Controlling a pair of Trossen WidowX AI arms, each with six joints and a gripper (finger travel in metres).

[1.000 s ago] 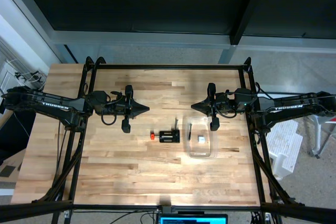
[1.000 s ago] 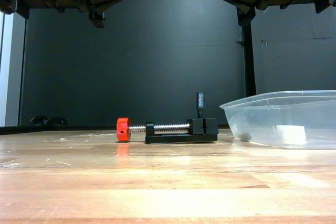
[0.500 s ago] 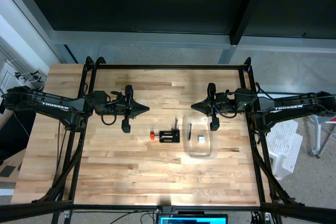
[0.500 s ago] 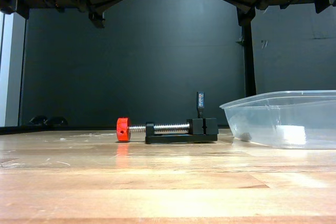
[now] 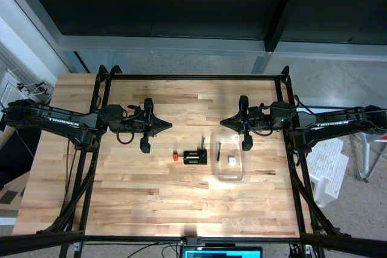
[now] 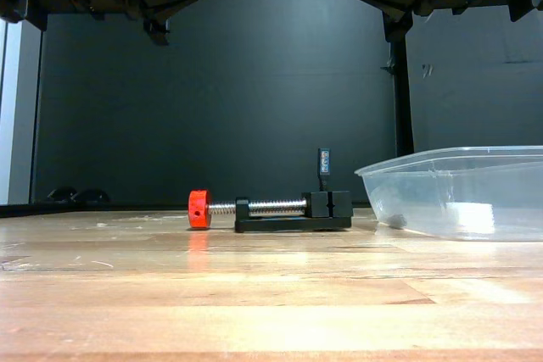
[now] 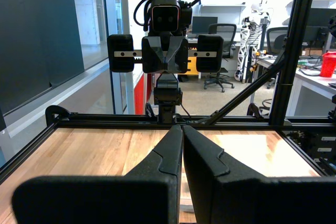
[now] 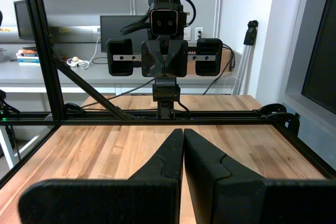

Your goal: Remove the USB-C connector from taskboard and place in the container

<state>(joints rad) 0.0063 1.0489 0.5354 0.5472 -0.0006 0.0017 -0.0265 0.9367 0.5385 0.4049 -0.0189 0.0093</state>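
Both arms hang high above surface [image 5: 151, 197], clear of work. Left claw [image 5: 170, 125] pinched closed, empty; right claw [image 5: 222, 122] likewise. USB-C connector [image 5: 217, 152] lies along left wall of container [image 5: 233, 180], seemingly inside, apart from taskboard [image 5: 192, 158]. Delivery looks done, hence parked.

Four cameras: two fixed at the table, two riding my arms.
My high view looks down and away from above the near edge, far enough to hold the whole table [image 5: 151, 203]. My low view sits at tabletop height on that same edge, level and close, and the two share the taskboard [image 5: 195, 158], the container [image 5: 233, 176], and the left gripper [image 5: 169, 125] and right gripper [image 5: 222, 122] hanging above the wood. The left wrist camera looks along its pressed-together fingers [image 7: 168, 153] at the right arm [image 7: 167, 51]; the right wrist camera faces the left arm [image 8: 165, 56] likewise, tabletop common to both.
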